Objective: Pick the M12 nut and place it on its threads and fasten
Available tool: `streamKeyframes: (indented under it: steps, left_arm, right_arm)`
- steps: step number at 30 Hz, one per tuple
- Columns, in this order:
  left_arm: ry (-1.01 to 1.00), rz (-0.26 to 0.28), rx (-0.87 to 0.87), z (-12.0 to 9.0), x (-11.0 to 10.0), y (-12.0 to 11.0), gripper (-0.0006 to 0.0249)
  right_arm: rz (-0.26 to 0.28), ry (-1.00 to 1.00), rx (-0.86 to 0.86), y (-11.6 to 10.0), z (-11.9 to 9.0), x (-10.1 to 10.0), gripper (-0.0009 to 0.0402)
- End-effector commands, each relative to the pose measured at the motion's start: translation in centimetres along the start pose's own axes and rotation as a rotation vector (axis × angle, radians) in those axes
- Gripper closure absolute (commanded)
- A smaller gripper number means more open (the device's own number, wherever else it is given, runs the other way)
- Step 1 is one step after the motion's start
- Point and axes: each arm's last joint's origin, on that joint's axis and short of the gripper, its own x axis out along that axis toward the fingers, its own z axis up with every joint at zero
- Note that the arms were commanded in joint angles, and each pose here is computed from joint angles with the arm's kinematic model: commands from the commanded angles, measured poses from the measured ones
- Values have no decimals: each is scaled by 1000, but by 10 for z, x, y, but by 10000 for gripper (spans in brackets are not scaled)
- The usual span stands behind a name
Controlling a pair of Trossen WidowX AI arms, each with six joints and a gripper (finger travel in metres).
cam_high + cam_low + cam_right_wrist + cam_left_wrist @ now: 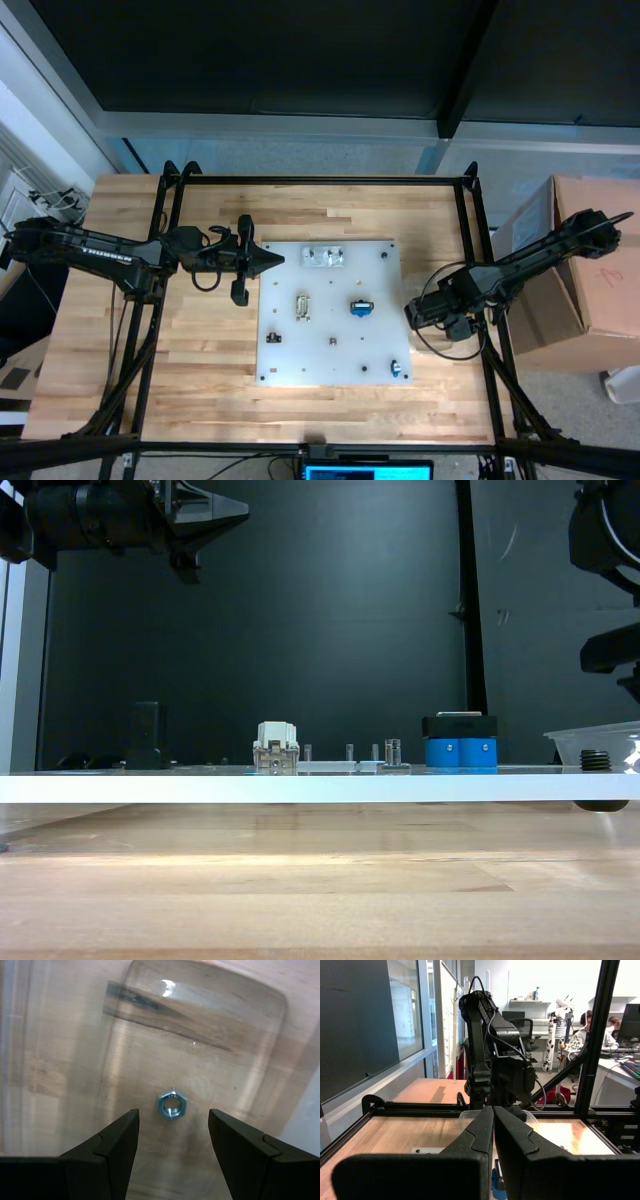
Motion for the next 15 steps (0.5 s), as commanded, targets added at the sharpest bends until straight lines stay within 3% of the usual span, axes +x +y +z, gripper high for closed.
streamKeyframes:
  steps: [1, 8, 15]
  left_arm:
    - [0, 0, 0, 0, 0, 0, 243]
    - [0, 0, 0, 0, 0, 0, 243]
    - [0, 0, 0, 0, 0, 0, 243]
  right_arm:
    - [5, -1, 4, 0, -1, 7, 201]
    - [21, 0, 19, -1, -3, 10, 201]
    - [3, -8, 25, -2, -4, 16, 201]
